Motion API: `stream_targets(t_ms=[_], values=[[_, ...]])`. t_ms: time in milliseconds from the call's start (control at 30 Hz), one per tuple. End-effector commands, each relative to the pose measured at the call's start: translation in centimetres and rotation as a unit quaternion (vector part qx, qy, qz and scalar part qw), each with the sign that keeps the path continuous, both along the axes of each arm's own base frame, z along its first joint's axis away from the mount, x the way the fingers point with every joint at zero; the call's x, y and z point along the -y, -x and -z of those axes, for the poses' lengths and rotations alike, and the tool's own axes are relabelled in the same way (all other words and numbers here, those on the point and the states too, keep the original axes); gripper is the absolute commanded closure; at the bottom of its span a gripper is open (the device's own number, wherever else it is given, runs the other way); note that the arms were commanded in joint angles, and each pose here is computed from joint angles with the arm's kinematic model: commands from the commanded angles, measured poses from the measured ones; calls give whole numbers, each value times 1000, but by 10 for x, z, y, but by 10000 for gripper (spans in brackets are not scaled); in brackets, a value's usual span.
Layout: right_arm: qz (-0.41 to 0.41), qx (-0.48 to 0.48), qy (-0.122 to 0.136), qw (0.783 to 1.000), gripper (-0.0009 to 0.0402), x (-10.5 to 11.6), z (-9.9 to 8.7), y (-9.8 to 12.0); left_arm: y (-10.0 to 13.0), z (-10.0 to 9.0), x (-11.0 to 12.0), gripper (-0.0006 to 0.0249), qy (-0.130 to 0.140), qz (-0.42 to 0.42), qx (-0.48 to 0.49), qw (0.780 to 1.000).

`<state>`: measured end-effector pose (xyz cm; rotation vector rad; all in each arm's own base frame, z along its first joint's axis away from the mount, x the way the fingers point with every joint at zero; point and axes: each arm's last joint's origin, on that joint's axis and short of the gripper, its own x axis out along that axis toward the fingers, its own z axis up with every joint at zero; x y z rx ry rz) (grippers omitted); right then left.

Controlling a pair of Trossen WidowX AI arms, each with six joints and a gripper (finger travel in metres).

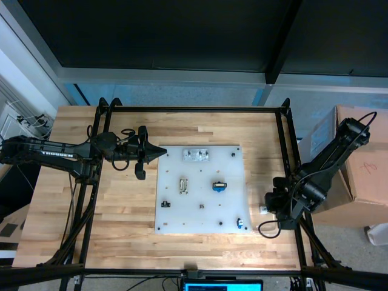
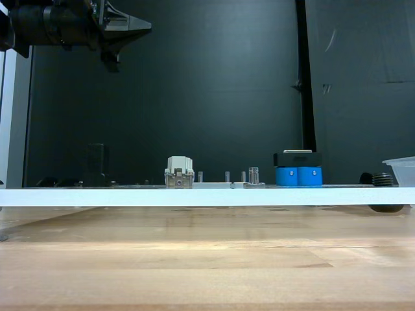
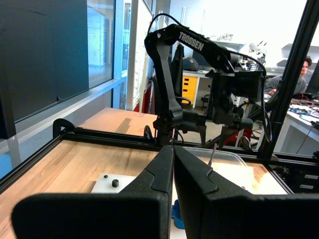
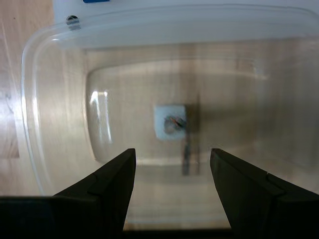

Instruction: Pick the RJ45 connector and install on the taskboard

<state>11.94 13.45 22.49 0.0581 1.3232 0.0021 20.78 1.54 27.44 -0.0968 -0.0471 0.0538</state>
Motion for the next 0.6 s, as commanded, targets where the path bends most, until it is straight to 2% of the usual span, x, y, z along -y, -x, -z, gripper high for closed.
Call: stream_targets(t_ms=[33, 167, 600], values=[[-5, 11, -5, 1000, 198, -4, 9, -3, 0, 0, 0, 243, 0, 0, 0, 1000], [-3, 23, -19, 1000, 210, -5, 21, -4, 0, 0, 0, 243, 0, 0, 0, 1000], [-3, 30, -13, 999, 251, -1, 40, -2, 0, 0, 0, 243, 0, 0, 0, 1000]])
